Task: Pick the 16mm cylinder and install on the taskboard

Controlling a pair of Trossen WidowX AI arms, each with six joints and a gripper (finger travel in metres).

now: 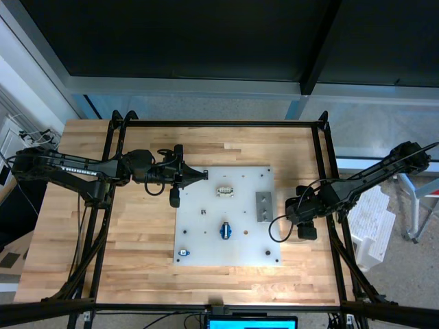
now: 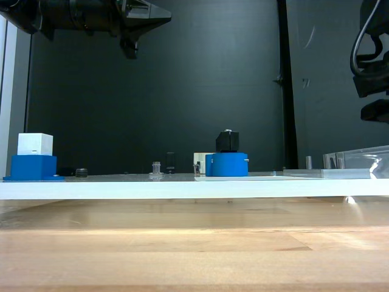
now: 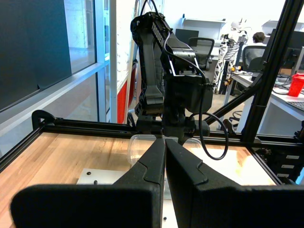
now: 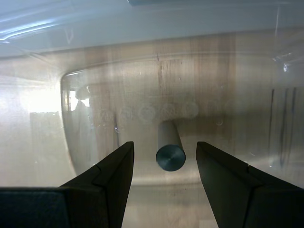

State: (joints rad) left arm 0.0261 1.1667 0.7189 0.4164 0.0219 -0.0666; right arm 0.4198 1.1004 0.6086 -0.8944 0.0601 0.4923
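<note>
The 16mm cylinder (image 4: 170,153), a short grey metal peg, sits inside a clear plastic tray (image 4: 71,118) with its round end facing the right wrist camera. My right gripper (image 4: 165,144) hangs open just above it, one finger on each side and neither touching. In the high view the right gripper (image 1: 302,218) is just past the right edge of the white taskboard (image 1: 206,233) and hides the cylinder. My left gripper (image 1: 203,175) is shut and empty, held above the board's far left corner.
On the board are a grey metal block (image 1: 263,205), a beige connector (image 1: 224,190), a blue part (image 1: 225,230) and a small blue connector (image 1: 182,253). A black frame (image 1: 110,205) runs around the table.
</note>
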